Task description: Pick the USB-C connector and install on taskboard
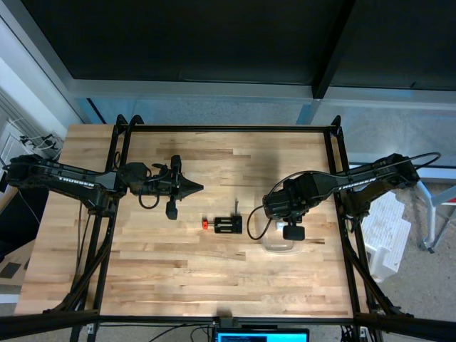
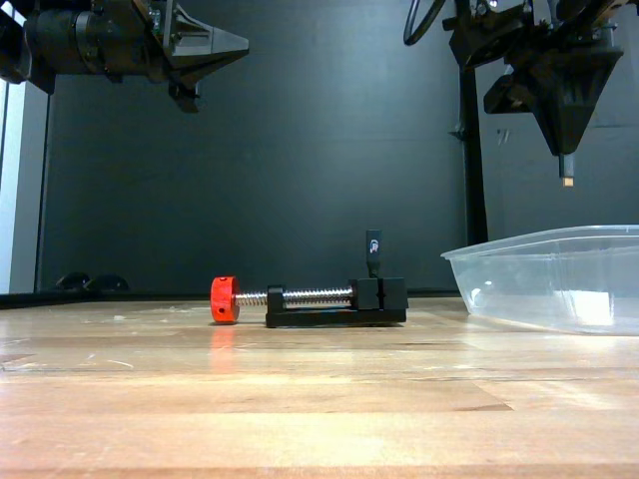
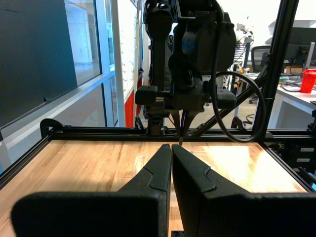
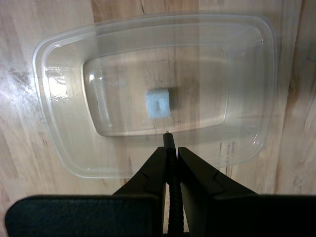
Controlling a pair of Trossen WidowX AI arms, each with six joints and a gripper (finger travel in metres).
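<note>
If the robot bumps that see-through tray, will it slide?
Probably: the clear plastic tray looks thin and holds only a small white square, so likely light, skidding on the wooden table. Its wide flat base makes tipping unlikely. The right gripper hangs above it, shut on the USB-C connector; the left gripper hovers shut, high at left.

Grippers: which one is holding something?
The right gripper, above the clear tray, pinches the USB-C connector; the left gripper, raised left of the taskboard, is shut on nothing.
</note>
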